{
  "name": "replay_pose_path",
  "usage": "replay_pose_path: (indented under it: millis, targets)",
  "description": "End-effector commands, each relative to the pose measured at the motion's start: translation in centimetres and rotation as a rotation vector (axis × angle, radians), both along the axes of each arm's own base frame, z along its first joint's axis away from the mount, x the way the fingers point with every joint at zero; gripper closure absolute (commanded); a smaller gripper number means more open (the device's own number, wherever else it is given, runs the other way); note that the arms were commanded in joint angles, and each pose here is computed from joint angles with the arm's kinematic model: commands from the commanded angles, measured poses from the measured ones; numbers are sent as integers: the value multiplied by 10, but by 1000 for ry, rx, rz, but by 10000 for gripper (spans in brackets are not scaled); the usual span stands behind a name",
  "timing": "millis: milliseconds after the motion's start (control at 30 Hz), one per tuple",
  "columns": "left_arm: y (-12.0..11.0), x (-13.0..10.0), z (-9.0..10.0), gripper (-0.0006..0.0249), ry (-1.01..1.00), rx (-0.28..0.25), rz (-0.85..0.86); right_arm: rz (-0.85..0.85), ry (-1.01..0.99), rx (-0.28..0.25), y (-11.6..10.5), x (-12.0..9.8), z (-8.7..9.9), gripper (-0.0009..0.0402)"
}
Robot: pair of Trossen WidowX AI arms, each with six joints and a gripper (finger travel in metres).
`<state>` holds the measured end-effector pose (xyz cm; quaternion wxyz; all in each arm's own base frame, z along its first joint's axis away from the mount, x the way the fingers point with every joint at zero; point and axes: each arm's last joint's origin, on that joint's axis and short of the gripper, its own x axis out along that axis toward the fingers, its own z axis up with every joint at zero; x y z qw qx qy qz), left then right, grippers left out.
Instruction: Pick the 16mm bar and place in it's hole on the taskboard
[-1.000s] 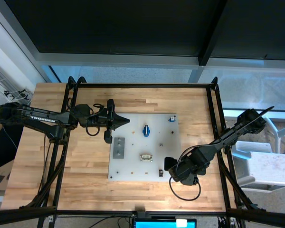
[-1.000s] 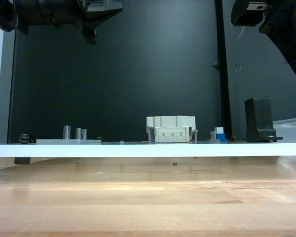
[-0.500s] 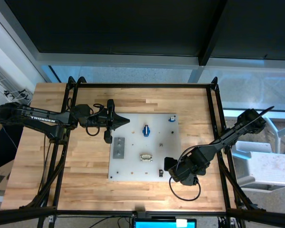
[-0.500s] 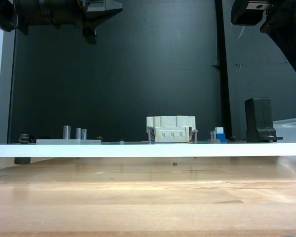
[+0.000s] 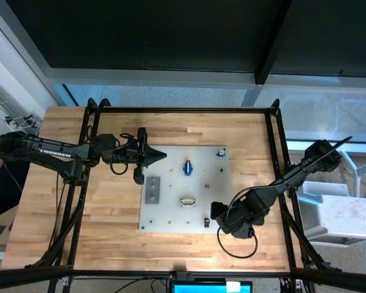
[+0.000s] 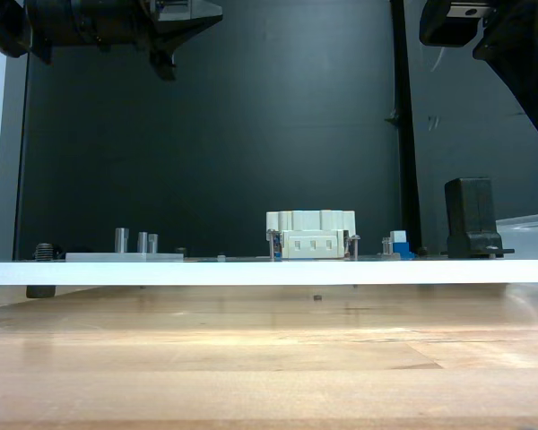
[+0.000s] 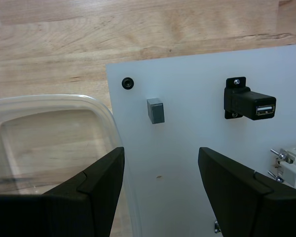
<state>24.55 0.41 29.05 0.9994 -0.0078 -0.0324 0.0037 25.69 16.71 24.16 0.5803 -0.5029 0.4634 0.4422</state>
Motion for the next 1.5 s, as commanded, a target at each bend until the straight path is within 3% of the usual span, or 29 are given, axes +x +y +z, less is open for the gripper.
replay_pose_path:
  millis: [33, 1500]
  targets:
    - [0, 0, 0, 243, 0, 0, 0, 1, 1, 1, 0, 0, 0, 185]
    - [0, 0, 0, 243, 0, 0, 0, -33, 11, 3, 0, -1, 0, 185]
